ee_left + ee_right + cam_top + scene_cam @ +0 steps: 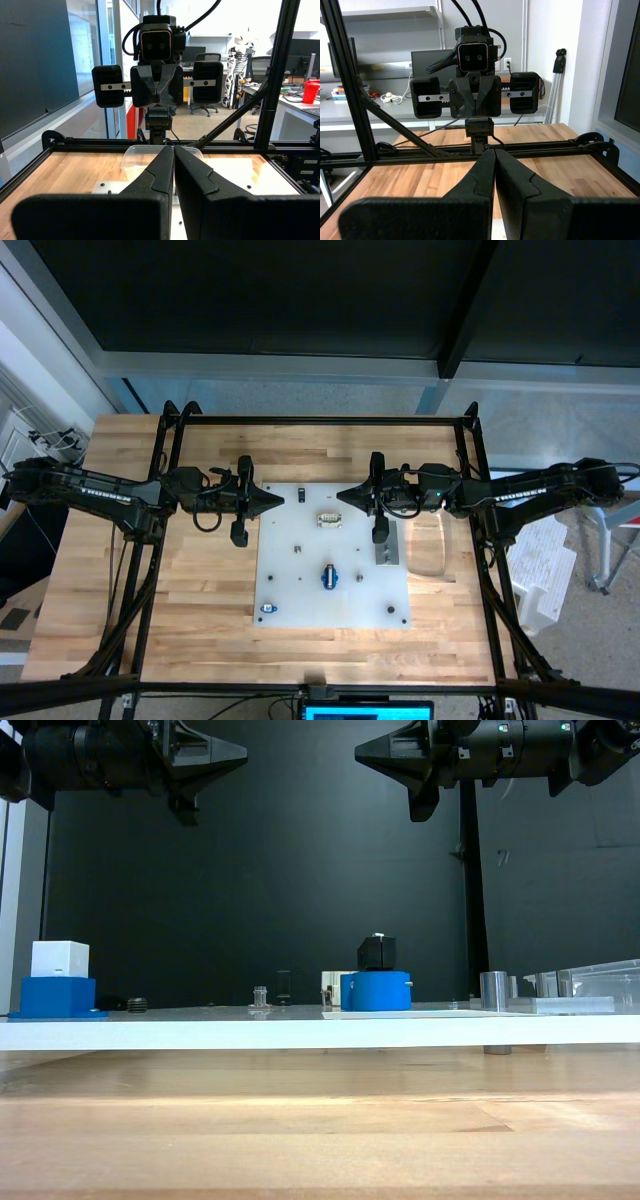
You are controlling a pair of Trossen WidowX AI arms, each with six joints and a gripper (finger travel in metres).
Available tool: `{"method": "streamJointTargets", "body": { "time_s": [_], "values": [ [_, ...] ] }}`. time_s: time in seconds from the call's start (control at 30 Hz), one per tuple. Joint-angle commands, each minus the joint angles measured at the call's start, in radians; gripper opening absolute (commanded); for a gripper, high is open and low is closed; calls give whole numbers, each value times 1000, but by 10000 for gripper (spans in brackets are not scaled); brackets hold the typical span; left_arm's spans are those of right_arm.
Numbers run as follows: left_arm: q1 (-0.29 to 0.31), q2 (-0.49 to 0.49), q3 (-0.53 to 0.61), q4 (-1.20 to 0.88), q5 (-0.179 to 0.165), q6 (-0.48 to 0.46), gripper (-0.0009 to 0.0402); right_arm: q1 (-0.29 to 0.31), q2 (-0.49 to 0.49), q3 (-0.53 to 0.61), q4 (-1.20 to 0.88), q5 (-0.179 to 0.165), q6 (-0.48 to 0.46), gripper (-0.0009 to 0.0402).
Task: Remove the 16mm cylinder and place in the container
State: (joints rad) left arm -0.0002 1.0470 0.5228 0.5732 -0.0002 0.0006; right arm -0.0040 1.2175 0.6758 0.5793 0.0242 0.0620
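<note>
The 16mm cylinder (360, 578) (495, 990) is a short grey metal peg standing upright in the white board (300, 590), right of a blue holder (328, 576). The container (430, 545) (145, 152) is a clear tray lying on the wood just right of the board. My left gripper (280, 498) (174, 148) hovers high over the board's far left corner, shut and empty. My right gripper (340, 496) (495, 150) faces it from the right, also shut and empty. Both hang well above and behind the cylinder.
A flat grey metal block (388, 545) lies on the board between the cylinder and the container. The board also carries a blue-and-white block (57, 982) at the near left, a cream connector (329, 519) and thin pegs (298, 550). A black frame (320, 421) rings the table.
</note>
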Motion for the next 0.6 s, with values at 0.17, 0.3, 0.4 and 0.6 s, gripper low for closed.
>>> {"method": "streamJointTargets", "body": {
  "time_s": [0.17,0.3,0.4,0.6],
  "values": [
    [0,0,0,0,0,0,0,0,0,0,0,1,0,0],
    [0,0,0,0,0,0,0,0,0,0,0,1,14,0],
    [0,0,0,0,0,0,0,6,0,14,-42,10,18,0],
    [0,0,0,0,0,0,0,33,12,141,-418,10,10,0]
  ]
}}
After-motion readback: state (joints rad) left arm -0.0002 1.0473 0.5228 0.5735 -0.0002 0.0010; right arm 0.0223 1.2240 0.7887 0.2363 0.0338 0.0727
